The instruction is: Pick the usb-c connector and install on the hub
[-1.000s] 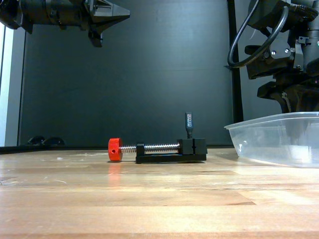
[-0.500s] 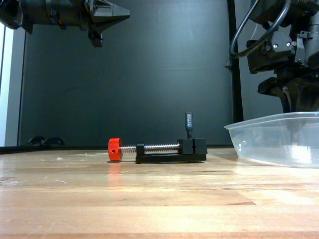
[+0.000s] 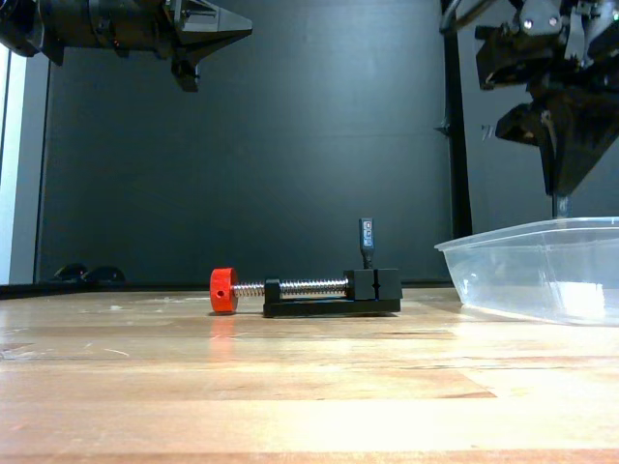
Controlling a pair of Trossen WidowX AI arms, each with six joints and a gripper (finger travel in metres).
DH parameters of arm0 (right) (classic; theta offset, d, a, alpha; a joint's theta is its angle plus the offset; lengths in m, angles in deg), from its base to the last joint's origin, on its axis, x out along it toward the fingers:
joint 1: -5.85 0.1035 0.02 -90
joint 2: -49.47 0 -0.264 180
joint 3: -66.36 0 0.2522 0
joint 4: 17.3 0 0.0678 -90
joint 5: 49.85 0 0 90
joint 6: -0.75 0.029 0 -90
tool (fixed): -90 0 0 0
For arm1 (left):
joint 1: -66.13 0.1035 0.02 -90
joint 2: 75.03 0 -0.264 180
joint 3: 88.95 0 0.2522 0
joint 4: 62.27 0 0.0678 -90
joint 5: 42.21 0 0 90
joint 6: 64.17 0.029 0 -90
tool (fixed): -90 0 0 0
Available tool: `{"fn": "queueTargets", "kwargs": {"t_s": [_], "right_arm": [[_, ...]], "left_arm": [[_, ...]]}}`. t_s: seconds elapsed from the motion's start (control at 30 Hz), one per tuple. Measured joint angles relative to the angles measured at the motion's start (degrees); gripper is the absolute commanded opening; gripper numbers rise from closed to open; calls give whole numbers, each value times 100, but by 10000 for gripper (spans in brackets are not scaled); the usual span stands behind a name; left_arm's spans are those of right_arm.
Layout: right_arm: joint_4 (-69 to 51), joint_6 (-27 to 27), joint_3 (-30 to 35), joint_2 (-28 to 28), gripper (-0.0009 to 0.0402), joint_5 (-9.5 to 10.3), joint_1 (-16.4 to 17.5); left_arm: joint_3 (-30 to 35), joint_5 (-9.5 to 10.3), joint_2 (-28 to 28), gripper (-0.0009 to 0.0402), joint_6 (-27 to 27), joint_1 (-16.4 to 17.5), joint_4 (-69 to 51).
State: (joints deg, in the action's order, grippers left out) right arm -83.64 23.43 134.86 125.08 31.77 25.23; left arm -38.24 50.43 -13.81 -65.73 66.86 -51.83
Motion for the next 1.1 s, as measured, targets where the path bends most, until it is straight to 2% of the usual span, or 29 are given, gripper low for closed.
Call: {"fn": "queueTargets", "kwargs": {"t_s": [0.2,0.37,0.8,0.93,1.1], "right_arm": [[-505,247,317,-216,0,0,-11],[-986,254,590,-326,0,0,-13],[-970,236,621,-358,0,-20,-26],[-863,323,647,-232,0,-20,-116],[-822,527,1029,216,0,-48,-332]], "left_arm": [[0,0,0,0,0,0,0],[2,0,0,0,0,0,0],[0,0,0,0,0,0,0],[0,0,0,0,2,0,2],[2,0,0,0,2,0,2]]}}
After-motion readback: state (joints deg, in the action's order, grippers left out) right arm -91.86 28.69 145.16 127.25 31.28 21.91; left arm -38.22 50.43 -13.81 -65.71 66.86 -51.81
